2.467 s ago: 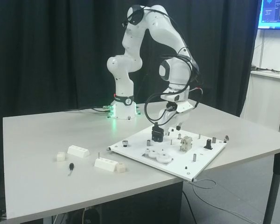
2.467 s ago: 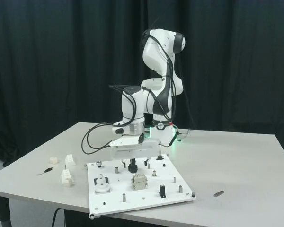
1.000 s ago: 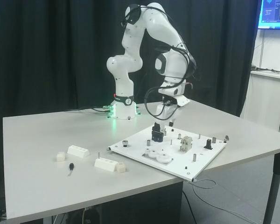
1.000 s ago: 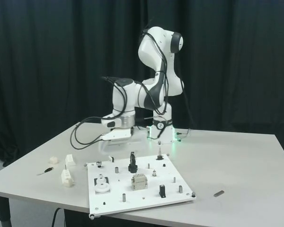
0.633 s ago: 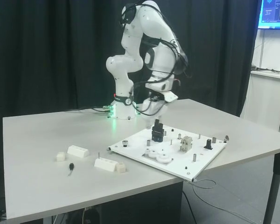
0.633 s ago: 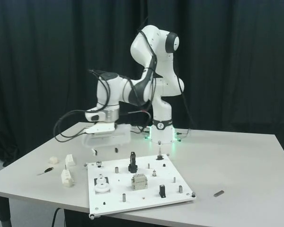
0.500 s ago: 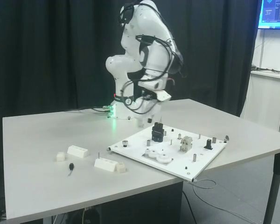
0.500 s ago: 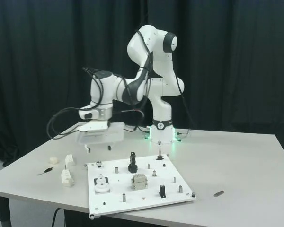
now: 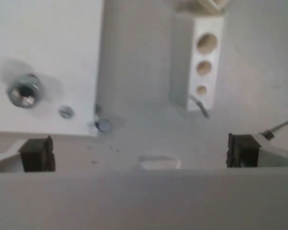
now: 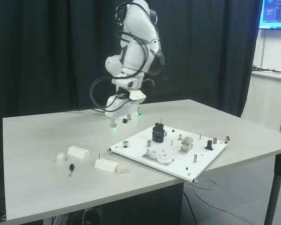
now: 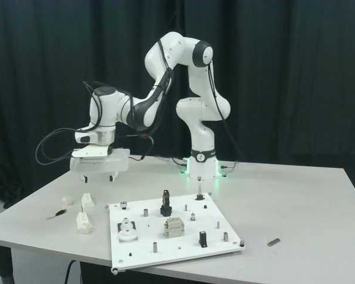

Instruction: Pick round peg 1.

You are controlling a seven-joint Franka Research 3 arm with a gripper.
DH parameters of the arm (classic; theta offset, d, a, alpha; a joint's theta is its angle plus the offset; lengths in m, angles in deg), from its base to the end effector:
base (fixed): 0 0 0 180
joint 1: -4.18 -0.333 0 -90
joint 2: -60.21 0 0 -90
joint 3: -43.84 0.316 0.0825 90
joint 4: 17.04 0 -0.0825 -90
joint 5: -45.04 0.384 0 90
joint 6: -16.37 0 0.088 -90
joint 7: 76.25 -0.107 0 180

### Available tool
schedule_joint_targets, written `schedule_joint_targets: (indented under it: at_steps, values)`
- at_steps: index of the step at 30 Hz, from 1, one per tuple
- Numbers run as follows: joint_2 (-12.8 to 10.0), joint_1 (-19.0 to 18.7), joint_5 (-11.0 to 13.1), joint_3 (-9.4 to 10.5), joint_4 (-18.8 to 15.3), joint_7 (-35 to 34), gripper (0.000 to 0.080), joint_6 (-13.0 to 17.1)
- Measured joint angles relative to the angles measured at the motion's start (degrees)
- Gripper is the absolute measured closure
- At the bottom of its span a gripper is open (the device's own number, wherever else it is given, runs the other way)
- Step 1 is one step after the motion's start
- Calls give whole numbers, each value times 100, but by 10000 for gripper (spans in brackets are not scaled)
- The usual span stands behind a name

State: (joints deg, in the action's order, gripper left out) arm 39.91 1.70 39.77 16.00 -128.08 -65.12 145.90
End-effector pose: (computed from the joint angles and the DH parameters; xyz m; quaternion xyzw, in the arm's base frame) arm 0.5610 -0.2527 0.3234 0.9899 -0.0810 -0.0342 0.1115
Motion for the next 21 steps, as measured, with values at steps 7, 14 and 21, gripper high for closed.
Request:
schedule_joint_targets:
  at_steps: [7,14,21]
  values:
    - [-216,273,59,6,7,273,3,393]
    - [-559,485,277,28,86,522,3,752]
    - [-982,668,690,73,310,893,3,902]
